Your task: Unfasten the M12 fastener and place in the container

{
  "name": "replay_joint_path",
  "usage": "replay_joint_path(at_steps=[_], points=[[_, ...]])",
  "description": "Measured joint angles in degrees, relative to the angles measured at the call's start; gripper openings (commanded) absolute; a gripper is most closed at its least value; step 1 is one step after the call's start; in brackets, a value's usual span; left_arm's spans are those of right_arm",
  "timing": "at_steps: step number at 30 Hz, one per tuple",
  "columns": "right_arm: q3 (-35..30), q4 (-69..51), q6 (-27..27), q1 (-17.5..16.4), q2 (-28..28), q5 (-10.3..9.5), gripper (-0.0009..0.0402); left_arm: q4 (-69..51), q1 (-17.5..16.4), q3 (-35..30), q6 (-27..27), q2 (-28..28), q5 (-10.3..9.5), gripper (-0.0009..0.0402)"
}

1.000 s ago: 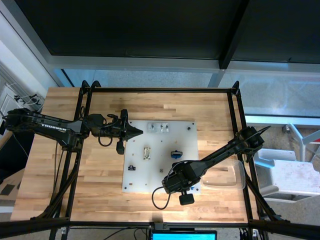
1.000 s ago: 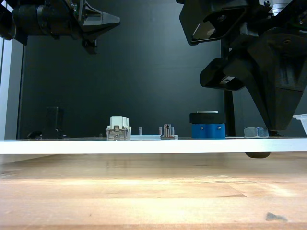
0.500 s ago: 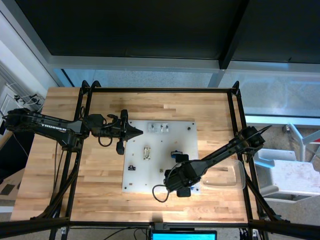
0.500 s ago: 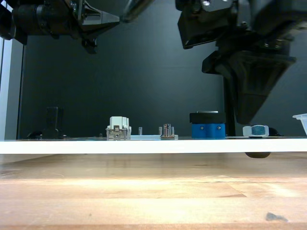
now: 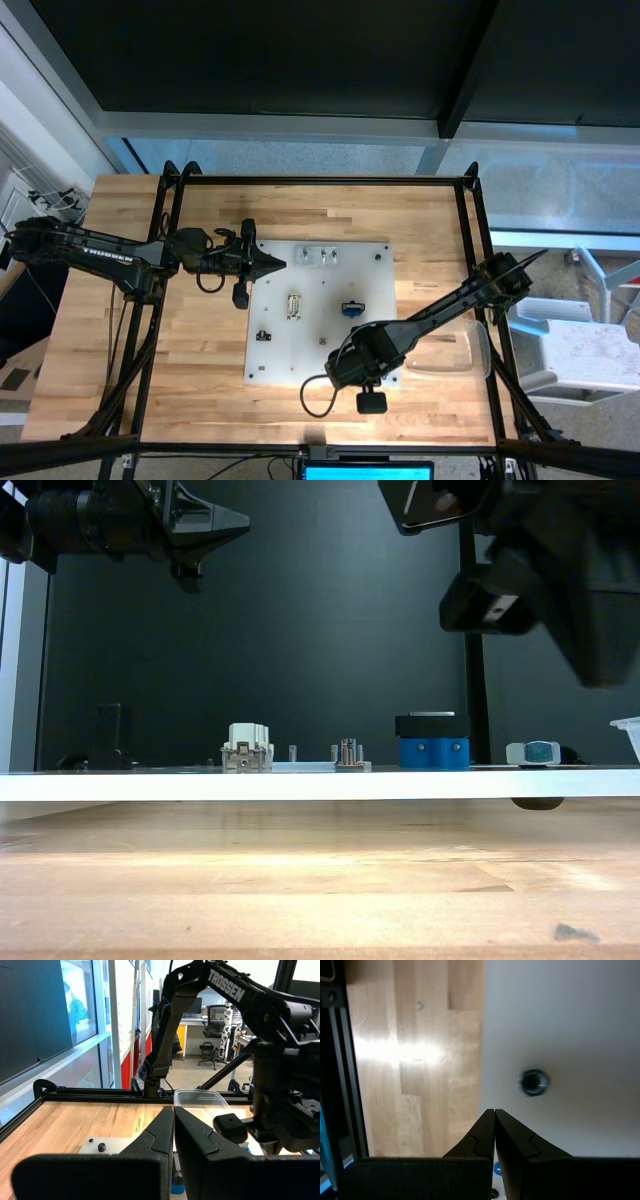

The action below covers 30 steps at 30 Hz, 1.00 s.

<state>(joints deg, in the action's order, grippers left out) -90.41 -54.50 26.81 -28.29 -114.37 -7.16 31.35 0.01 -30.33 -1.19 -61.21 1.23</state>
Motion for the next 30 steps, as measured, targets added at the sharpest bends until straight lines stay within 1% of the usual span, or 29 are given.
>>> replay_joint_path(at_steps=[12, 15, 19, 22, 26, 29, 30], points=[[1.0, 2.1, 0.0, 0.0, -2.6, 0.37, 0.0000, 0.0, 0.0, 0.0, 0.0, 0.0, 0.00, 0.0000], [1.0, 2.2, 0.0, 0.2, -2.7, 1.86, 0.0000, 0.0, 0.0, 0.0, 0.0, 0.0, 0.00, 0.0000], [1.0, 2.2, 0.0, 0.2, -2.7, 3.06, 0.0000, 0.0, 0.0, 0.0, 0.0, 0.0, 0.00, 0.0000], [1.0, 2.2, 0.6, 0.2, -2.7, 3.13, 0.0000, 0.0, 0.0, 0.0, 0.0, 0.0, 0.00, 0.0000], [1.0, 2.1, 1.5, 0.2, -2.7, 4.42, 0.0000, 0.0, 0.0, 0.0, 0.0, 0.0, 0.00, 0.0000], [1.0, 1.5, 1.5, 0.3, -2.7, 4.74, 0.0000, 0.0, 0.0, 0.0, 0.0, 0.0, 0.02, 0.0000], [1.0, 0.6, 1.7, 0.3, -2.7, 6.40, 0.0000, 0.0, 0.0, 0.0, 0.0, 0.0, 0.02, 0.0000]])
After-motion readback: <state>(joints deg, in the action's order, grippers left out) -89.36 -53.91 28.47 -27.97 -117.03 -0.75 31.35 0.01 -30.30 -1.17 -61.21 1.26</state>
